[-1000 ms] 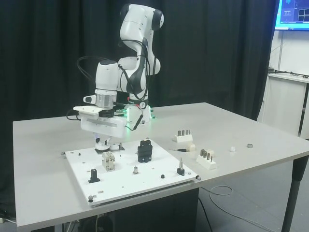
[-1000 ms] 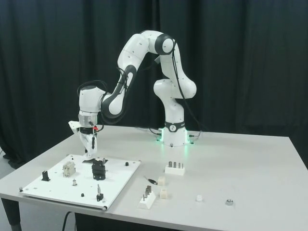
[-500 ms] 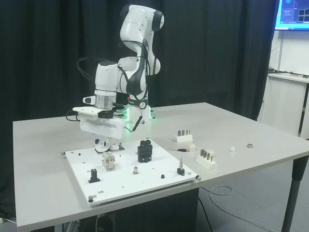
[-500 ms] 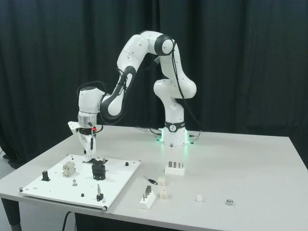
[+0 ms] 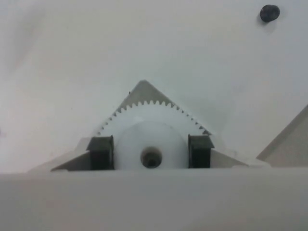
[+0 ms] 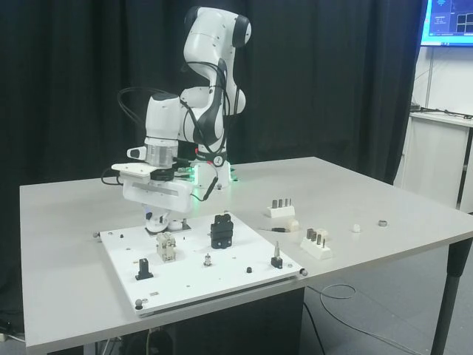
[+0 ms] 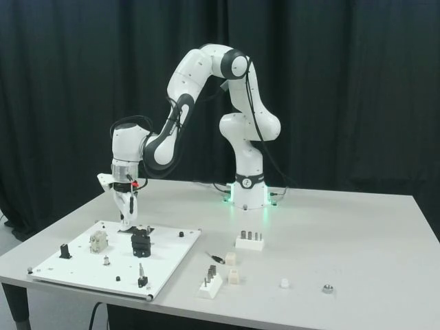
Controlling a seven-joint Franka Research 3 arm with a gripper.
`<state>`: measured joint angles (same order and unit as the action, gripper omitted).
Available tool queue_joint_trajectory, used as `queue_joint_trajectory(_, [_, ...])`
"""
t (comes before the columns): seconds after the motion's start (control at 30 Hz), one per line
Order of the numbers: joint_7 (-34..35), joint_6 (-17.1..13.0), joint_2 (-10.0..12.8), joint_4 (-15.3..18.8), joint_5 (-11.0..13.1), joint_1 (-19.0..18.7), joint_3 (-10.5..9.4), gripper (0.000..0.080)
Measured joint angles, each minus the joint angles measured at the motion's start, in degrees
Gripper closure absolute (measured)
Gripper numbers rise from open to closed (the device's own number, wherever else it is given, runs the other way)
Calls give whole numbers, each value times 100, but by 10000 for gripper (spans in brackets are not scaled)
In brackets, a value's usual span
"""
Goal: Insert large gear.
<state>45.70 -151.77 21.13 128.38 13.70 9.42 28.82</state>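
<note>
Crowding the large gear (image 5: 150, 126): black mount (image 6: 222, 231), white board (image 6: 222, 277).

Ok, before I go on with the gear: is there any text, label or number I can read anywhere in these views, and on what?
No text can be read.
Screen at the upper corner of the first room view: shows marks, too small to read.
Arm: a small dark mark on the base in the second room view, too small to read.
Large gear, white board and fingers: no lettering visible.
</note>
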Motion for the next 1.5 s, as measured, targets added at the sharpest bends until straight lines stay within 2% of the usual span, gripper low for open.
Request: queue_joint_trajectory(1.5, [-108, 247, -69, 12, 0, -1, 18, 473])
